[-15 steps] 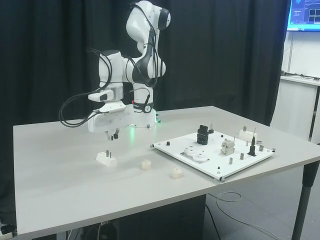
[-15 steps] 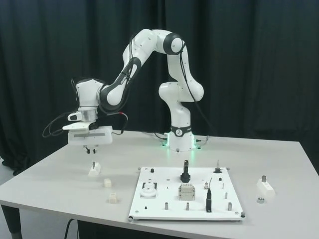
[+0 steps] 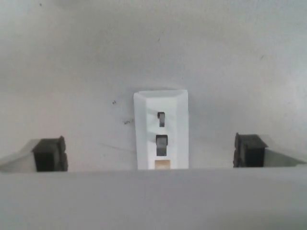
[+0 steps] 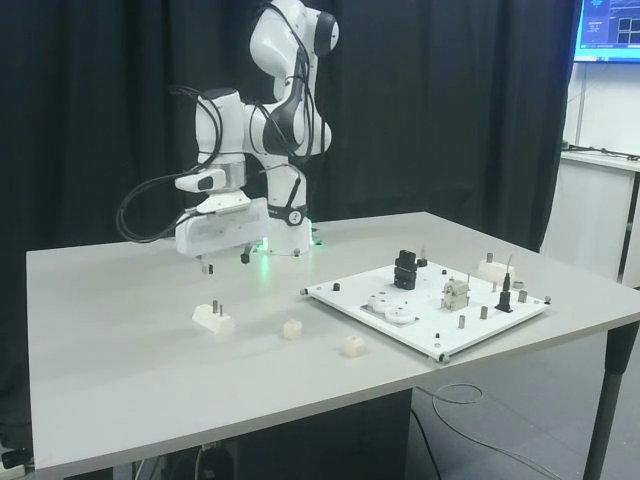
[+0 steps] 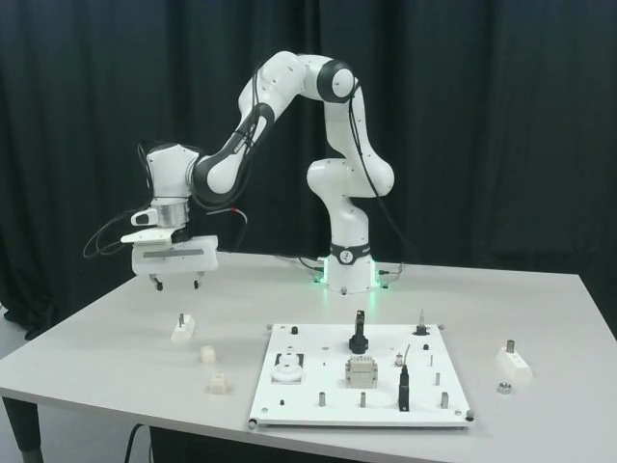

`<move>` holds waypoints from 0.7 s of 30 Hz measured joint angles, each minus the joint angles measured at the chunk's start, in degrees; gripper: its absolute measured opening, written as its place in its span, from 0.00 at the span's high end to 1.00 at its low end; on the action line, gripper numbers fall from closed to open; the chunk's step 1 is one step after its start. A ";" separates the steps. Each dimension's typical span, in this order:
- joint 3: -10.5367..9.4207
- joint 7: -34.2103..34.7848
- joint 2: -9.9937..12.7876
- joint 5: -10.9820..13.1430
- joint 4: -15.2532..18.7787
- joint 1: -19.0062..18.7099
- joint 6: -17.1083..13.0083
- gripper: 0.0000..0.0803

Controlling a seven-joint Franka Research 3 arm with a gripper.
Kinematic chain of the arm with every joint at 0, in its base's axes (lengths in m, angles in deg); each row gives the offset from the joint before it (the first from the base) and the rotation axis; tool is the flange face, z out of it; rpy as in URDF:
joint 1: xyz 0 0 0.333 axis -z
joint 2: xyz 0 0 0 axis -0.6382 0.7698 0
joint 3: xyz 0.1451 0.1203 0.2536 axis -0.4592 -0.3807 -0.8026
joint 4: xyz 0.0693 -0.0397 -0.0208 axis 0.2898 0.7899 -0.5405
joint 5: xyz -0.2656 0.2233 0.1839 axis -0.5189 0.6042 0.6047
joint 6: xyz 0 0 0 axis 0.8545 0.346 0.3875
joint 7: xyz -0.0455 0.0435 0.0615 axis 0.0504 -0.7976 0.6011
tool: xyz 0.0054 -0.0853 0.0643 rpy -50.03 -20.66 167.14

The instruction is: Pick square peg 1.

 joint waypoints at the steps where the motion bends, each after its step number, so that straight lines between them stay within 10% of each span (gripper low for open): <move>1: 0.00 0.09 -0.11 -0.05 0.00 -0.04 0.08 0.03; 21: 0.00 5.80 -0.58 -3.54 0.20 -0.75 0.25 0.00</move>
